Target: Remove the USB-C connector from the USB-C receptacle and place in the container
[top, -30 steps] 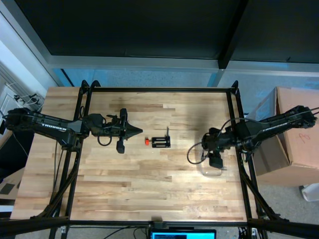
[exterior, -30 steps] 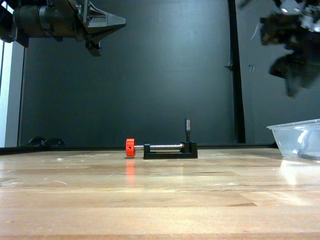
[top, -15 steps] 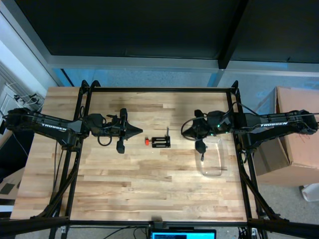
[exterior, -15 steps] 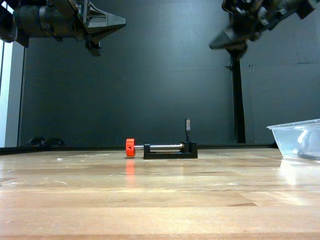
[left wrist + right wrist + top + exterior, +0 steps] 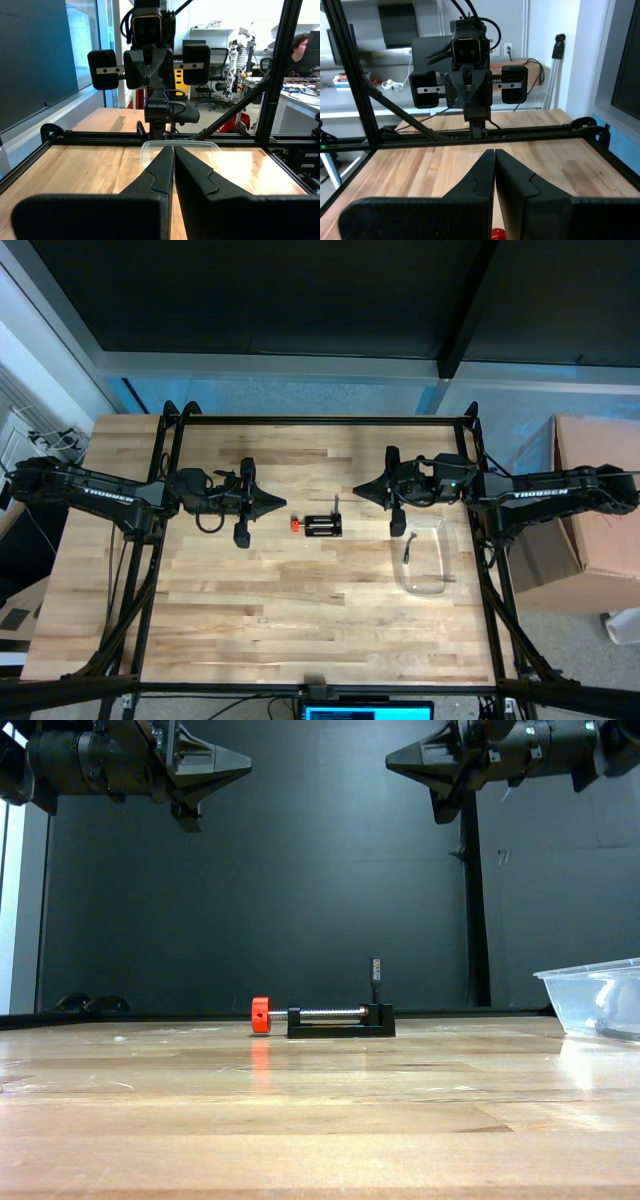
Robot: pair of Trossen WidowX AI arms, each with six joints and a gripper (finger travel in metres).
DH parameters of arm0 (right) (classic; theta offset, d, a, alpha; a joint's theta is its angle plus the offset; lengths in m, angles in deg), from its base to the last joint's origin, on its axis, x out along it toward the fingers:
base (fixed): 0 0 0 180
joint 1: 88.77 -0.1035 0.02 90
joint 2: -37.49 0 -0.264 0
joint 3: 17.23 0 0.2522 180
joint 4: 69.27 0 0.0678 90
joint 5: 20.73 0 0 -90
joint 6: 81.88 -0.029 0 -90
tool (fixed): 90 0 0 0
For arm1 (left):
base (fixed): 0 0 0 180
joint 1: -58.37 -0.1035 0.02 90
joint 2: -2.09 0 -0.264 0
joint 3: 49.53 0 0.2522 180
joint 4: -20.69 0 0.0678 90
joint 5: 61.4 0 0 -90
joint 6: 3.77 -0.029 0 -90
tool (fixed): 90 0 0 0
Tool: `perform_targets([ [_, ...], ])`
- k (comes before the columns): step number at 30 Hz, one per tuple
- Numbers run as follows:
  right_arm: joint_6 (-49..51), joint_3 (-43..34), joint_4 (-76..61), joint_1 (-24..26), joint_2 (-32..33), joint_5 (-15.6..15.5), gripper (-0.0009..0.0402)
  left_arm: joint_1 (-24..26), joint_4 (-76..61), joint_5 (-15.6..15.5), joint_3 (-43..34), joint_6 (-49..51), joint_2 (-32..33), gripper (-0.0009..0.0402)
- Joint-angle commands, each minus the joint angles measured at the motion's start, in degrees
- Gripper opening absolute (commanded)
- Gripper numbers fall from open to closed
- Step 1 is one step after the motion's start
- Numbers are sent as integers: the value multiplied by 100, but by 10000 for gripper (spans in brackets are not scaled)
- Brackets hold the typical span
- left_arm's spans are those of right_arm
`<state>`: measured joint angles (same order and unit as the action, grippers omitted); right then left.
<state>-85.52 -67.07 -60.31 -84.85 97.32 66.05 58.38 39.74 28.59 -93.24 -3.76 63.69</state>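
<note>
A thin dark USB-C connector [image 5: 406,551] lies free inside the clear plastic container [image 5: 441,558] at the right, clear of its seat. The receptacle [image 5: 376,970] stands upright in a small black clamp [image 5: 323,526] with a red knob [image 5: 260,1015] at mid-table. My right gripper [image 5: 356,490] hangs high above the table, up and to the right of the clamp, pointing left, shut and holding nothing. Left of the clamp my left gripper [image 5: 283,504] points right at the same height, shut and holding nothing. The two face each other in the wrist views.
The black frame rails [image 5: 320,421] run round the wooden table. A cardboard box [image 5: 590,510] stands off the right edge. In the low view the container [image 5: 592,996] sits at the far right.
My right arm has swung up and left from over the container and now points level toward the clamp. The left arm has not moved.
</note>
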Motion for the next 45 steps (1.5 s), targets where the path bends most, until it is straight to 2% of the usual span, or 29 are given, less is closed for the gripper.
perform_targets([
  [1,-33,164,280,11,2,9,0,-2,0,0,0,0,0,0],
  [11,-59,516,719,17,4,13,0,-2,0,0,0,0,0,0],
  [45,-37,520,706,17,26,15,0,0,0,0,0,0,0,0],
])
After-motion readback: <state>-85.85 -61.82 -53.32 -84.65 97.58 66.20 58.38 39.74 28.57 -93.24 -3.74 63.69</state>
